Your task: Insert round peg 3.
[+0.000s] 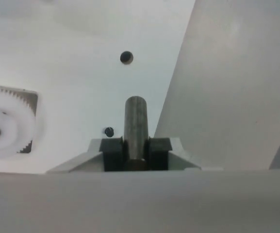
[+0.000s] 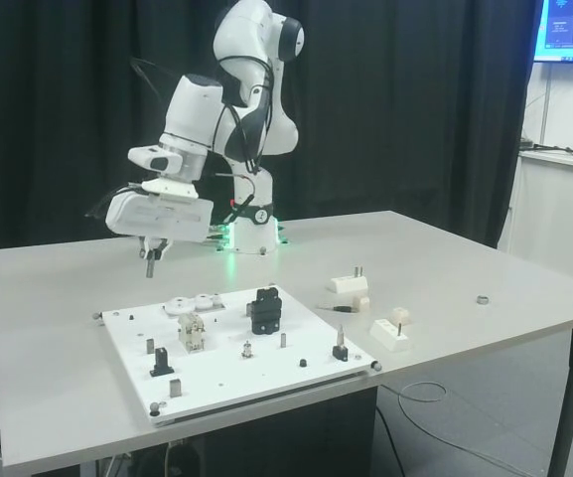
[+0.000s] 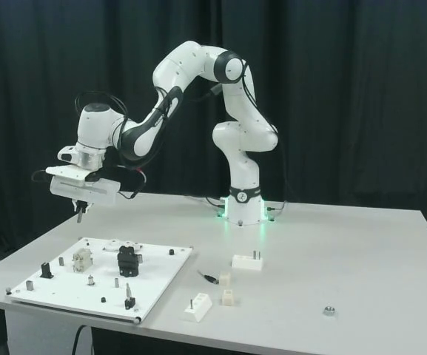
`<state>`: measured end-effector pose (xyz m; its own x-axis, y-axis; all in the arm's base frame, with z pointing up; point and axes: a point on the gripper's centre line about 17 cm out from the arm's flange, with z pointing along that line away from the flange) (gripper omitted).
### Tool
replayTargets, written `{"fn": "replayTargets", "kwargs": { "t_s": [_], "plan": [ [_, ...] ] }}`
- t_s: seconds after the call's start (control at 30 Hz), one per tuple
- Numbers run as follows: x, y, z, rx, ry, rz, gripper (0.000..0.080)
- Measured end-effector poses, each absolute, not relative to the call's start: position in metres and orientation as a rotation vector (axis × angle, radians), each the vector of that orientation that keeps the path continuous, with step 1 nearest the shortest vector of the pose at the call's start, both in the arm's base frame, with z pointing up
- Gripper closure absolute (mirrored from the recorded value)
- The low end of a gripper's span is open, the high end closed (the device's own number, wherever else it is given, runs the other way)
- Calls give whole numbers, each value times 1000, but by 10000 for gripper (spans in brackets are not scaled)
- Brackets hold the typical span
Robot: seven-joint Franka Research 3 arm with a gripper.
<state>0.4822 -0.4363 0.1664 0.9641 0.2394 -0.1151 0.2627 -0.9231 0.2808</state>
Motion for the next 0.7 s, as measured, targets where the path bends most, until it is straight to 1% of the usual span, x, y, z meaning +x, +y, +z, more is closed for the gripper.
{"fn": "replayTargets", "kwargs": {
  "t_s": [0.3,0.7],
  "plan": [
    [472,-440,153,2829,366,-156,696],
    [464,-444,143,2850,347,-220,696]
  ]
}}
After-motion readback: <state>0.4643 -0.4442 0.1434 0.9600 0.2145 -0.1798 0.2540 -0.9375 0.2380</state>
